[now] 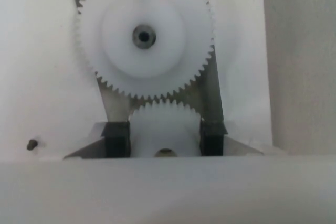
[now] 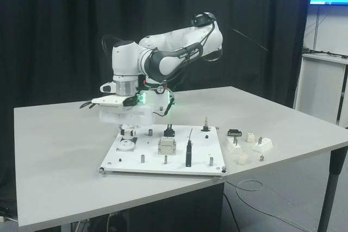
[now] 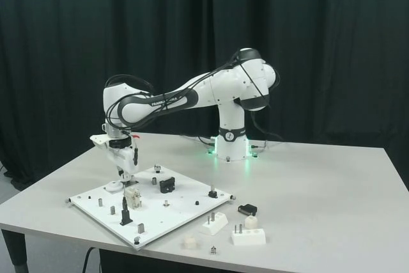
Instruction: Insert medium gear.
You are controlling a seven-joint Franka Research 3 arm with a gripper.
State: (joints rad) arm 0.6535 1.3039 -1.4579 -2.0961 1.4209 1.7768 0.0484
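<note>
Wrist view: the gripper [image 1: 165,137] has its two black fingers [image 1: 118,139] closed narrow on the medium gear [image 1: 164,124], one pad on each flank, so the gear hangs square under the wrist for a straight drop. That gear sits low centre of the frame, its upper teeth touching or meshing with the large gear [image 1: 146,38] that fills the upper middle. The large gear is already seated, its grey hub bore facing the camera. Looks like the medium gear is held here because its teeth must interlock with the big one as it goes down its own shaft; whether it is fully seated I cannot tell, the bore is mostly hidden at the frame bottom. A grey metal plate [image 1: 212,85] shows behind both gears.

First room view: the arm [image 2: 163,52] reaches down to the left corner of the white assembly board [image 2: 179,164], centre-low in frame, wrist vertical, which suits a peg-type insertion. Loose white parts [image 2: 247,148] lie on the grey table [image 2: 60,150] right of the board, well apart from the work.

Second room view: same pose, gripper over the board's far left edge, left of frame centre
</note>
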